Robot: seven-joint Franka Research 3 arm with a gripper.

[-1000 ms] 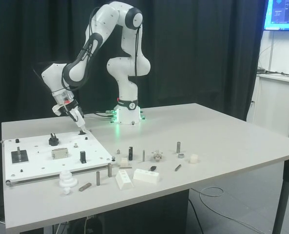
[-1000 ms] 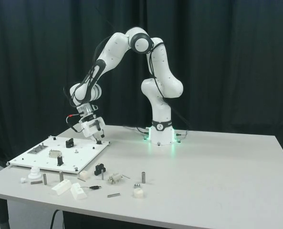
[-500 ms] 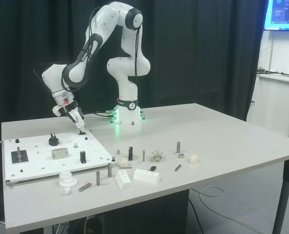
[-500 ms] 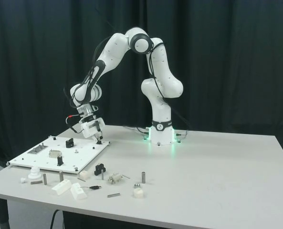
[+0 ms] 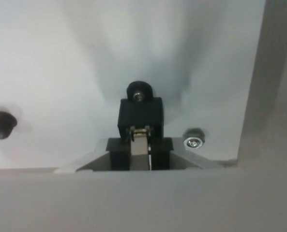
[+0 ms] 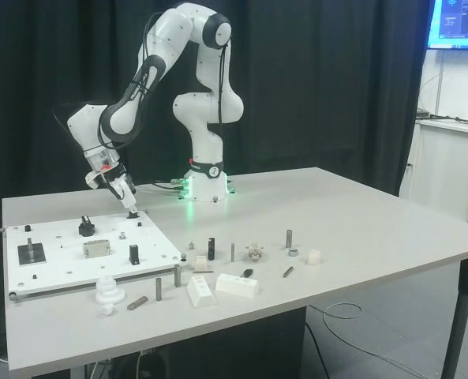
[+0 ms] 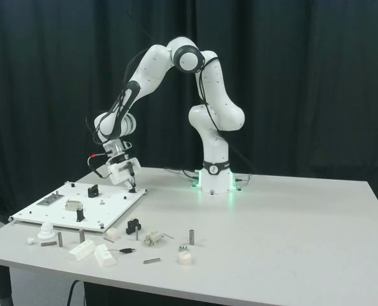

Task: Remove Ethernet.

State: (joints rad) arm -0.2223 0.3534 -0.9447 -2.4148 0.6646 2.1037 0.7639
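The hand (image 6: 130, 207) has risen, lifting the Ethernet plug (image 5: 140, 145) off the board (image 6: 60, 257).

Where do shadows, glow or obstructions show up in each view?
Wrist view: soft shadow lies on the white board around the black block; the gripper itself hides the lower part, under fingers shut on the Ethernet plug. Both room views: green glow at the arm's base; first room view: a lit screen.
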